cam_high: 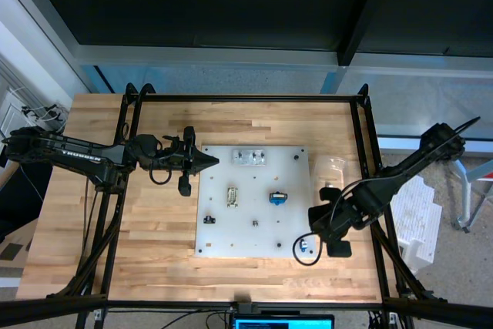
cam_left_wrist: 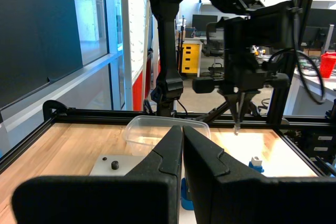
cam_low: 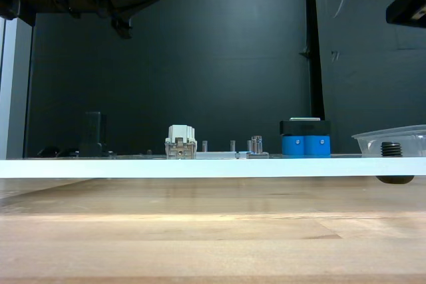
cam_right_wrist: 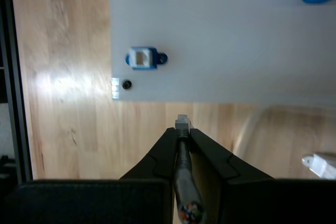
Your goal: Pick the RJ45 connector and install on taskboard
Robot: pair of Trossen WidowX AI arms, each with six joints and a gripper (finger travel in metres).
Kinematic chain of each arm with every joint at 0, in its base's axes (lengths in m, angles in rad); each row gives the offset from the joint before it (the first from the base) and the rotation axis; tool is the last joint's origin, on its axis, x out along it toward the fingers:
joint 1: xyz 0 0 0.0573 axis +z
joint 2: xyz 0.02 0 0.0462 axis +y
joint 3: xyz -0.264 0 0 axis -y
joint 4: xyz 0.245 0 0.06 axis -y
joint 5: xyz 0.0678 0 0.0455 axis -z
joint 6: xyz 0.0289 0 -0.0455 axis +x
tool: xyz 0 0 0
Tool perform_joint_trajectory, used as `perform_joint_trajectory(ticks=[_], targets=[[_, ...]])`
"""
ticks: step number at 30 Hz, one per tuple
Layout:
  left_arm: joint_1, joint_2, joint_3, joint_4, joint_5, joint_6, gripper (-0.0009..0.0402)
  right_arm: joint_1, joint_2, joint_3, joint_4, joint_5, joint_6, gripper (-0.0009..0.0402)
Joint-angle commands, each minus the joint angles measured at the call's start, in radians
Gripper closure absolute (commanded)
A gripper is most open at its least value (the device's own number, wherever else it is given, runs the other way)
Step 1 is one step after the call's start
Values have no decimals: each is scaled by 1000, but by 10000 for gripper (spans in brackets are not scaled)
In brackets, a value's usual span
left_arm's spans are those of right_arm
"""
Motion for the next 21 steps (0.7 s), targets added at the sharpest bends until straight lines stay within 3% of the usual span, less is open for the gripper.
perform_joint_trajectory(ticks=[1,21], targets=[[0,0,0,0,0,0,393,10,47,43,2,1,13,393],[0,0,0,0,0,0,393,20,227,158,64,27,25,393]])
